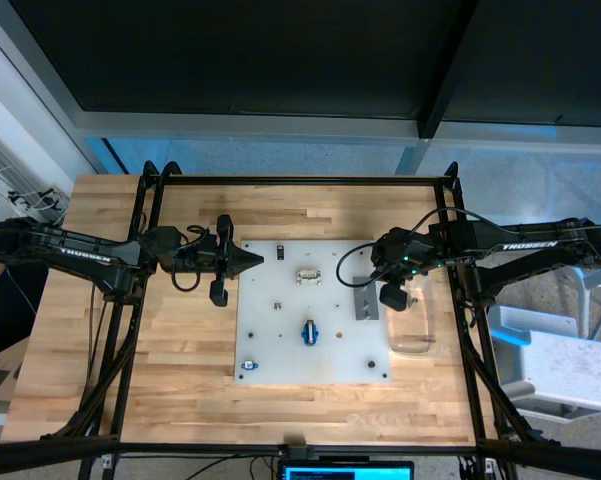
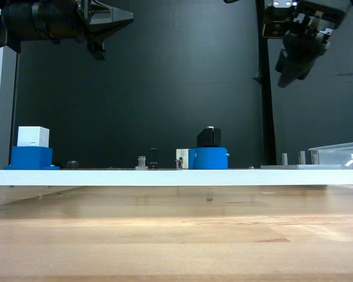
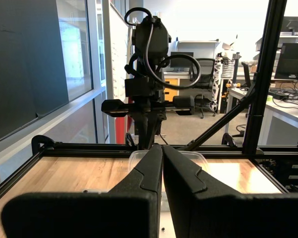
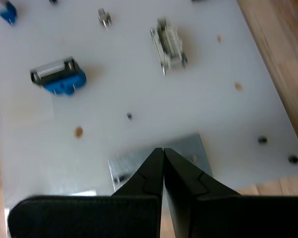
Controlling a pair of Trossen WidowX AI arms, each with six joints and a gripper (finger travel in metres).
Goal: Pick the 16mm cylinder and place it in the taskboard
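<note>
The taskboard (image 1: 280,340) is a white square plate in the middle of the table, carrying a blue upright part (image 1: 308,333) and a grey block (image 1: 367,300). My right gripper (image 1: 388,298) hangs high over the board's right edge, between the grey block and a clear tray (image 1: 425,335). It is shut, and nothing shows between its fingers (image 4: 153,171). Below it lie the grey block (image 4: 188,153) and the white plate (image 4: 139,79). My left gripper (image 1: 258,260) is shut and held high just left of the board. The 16mm cylinder is out of view.
A white connector (image 1: 307,275) sits at the board's back middle. A blue-and-white part (image 1: 248,365) stands at its front left corner. Two small pegs (image 2: 285,157) rise from the grey block. Black frame rails (image 1: 300,181) border the table.
</note>
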